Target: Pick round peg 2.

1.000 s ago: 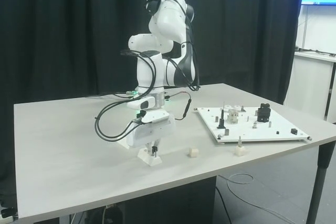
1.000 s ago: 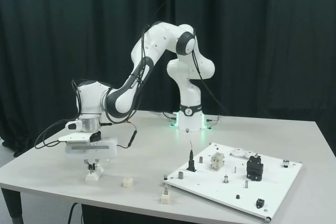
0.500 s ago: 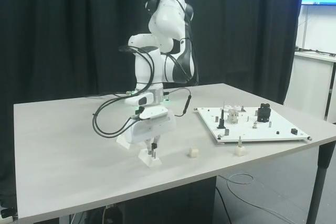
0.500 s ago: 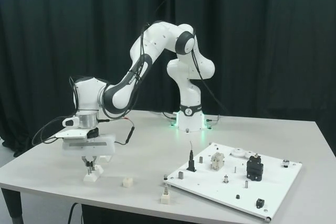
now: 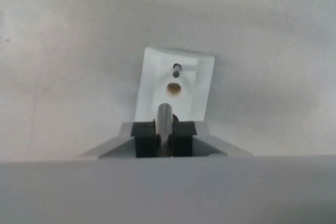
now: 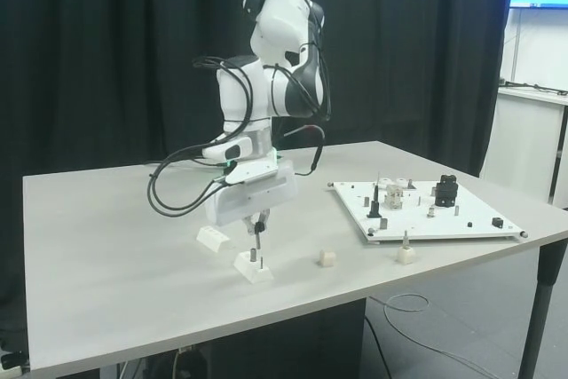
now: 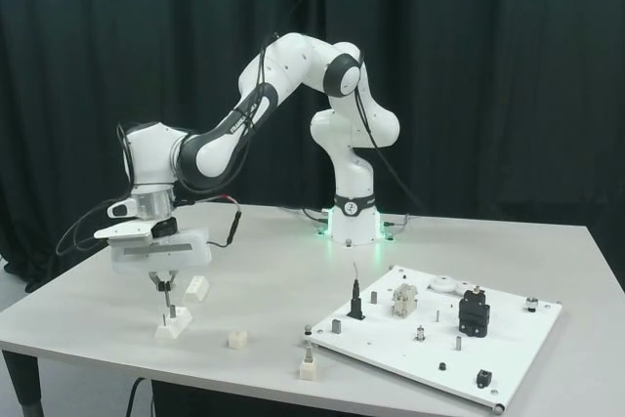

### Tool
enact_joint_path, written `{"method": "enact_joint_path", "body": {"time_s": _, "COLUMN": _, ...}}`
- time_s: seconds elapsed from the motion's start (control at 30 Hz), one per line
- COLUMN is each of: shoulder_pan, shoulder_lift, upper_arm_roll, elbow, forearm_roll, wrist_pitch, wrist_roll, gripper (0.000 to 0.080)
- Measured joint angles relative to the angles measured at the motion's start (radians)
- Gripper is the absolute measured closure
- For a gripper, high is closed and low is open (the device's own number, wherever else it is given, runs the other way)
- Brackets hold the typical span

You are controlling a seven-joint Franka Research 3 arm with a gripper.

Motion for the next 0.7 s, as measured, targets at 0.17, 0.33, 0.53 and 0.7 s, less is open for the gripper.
{"method": "enact_joint_path", "body": {"time_s": 0.17, "shoulder_pan": 0.000, "shoulder_lift": 0.000, "upper_arm_roll": -0.010, "elbow": 0.020, "forearm_roll": 0.000, "wrist_pitch": -0.041, "wrist_roll": 0.004, "gripper": 0.0741}}
{"method": "enact_joint_path", "body": {"time_s": 0.33, "shoulder_pan": 0.000, "shoulder_lift": 0.000, "upper_arm_roll": -0.017, "elbow": 0.035, "forearm_roll": -0.001, "wrist_pitch": -0.072, "wrist_roll": 0.006, "gripper": 0.0741}}
{"method": "enact_joint_path", "body": {"time_s": 0.53, "shoulder_pan": 0.000, "shoulder_lift": 0.000, "upper_arm_roll": -0.020, "elbow": 0.043, "forearm_roll": -0.001, "wrist_pitch": -0.092, "wrist_roll": 0.012, "gripper": 0.0741}}
{"method": "enact_joint_path", "body": {"time_s": 0.7, "shoulder_pan": 0.000, "shoulder_lift": 0.000, "upper_arm_roll": -0.021, "elbow": 0.047, "forearm_roll": -0.001, "wrist_pitch": -0.101, "wrist_roll": 0.024, "gripper": 0.0741}}
